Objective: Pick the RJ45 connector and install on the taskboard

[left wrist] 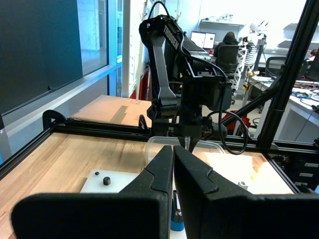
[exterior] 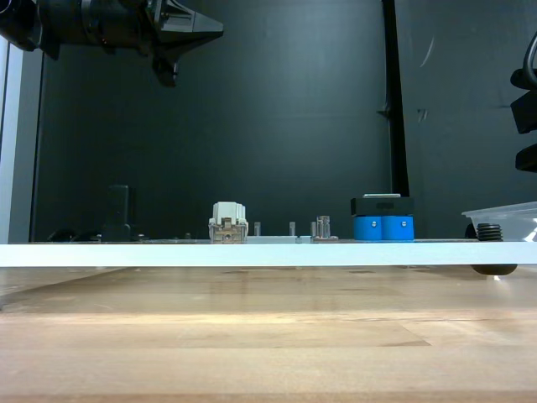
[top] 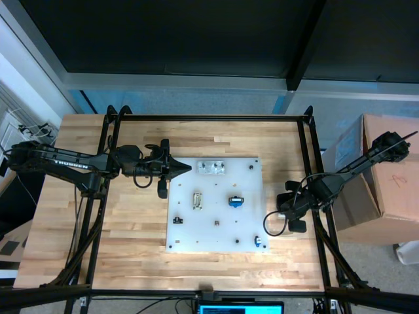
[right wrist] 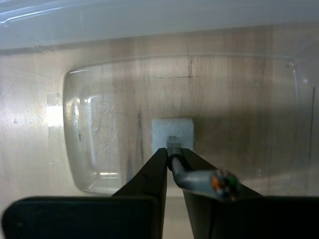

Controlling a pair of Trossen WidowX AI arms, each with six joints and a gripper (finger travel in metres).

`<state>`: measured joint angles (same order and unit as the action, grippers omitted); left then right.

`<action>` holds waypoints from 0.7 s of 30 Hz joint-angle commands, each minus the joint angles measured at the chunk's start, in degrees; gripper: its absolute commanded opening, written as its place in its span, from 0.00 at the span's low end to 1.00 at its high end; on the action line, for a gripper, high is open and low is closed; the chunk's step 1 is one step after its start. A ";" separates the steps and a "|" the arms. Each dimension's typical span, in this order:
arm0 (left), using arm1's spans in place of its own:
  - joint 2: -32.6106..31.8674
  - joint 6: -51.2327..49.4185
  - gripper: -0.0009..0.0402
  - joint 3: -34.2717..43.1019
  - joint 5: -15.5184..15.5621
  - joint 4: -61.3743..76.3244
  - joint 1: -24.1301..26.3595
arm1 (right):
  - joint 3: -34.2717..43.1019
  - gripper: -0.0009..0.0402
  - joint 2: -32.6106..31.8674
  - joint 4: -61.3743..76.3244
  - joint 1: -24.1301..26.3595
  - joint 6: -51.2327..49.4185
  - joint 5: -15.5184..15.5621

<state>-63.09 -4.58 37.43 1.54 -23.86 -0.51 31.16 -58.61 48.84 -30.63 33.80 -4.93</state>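
Pinching hard, the right gripper (right wrist: 172,155) has its narrow fingers clamped on the RJ45 connector (right wrist: 173,144), with the grey cable stub (right wrist: 192,177) trailing back between them and frayed coloured wires at its end. The plug hangs held over a white foam block (right wrist: 172,130) inside a clear tray (right wrist: 99,149), off the right side of the taskboard (top: 216,222) and nowhere near a seat. Whether plug touches foam, can't tell. Across the table (top: 131,222), the left gripper (top: 188,169) hovers high over the board's left edge, fingers pressed together on nothing.
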 commanded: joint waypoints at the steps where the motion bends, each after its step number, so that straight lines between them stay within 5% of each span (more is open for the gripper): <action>1: 0.00 0.00 0.02 0.02 0.00 -0.02 -0.02 | 0.02 0.02 0.00 0.26 0.00 0.07 0.07; 21: 0.00 0.00 0.02 0.02 0.00 -0.02 0.00 | 7.89 0.03 2.73 9.44 0.00 -1.79 -0.17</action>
<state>-63.09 -4.58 37.45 1.54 -23.86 -0.51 38.68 -56.16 58.13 -30.63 32.18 -4.95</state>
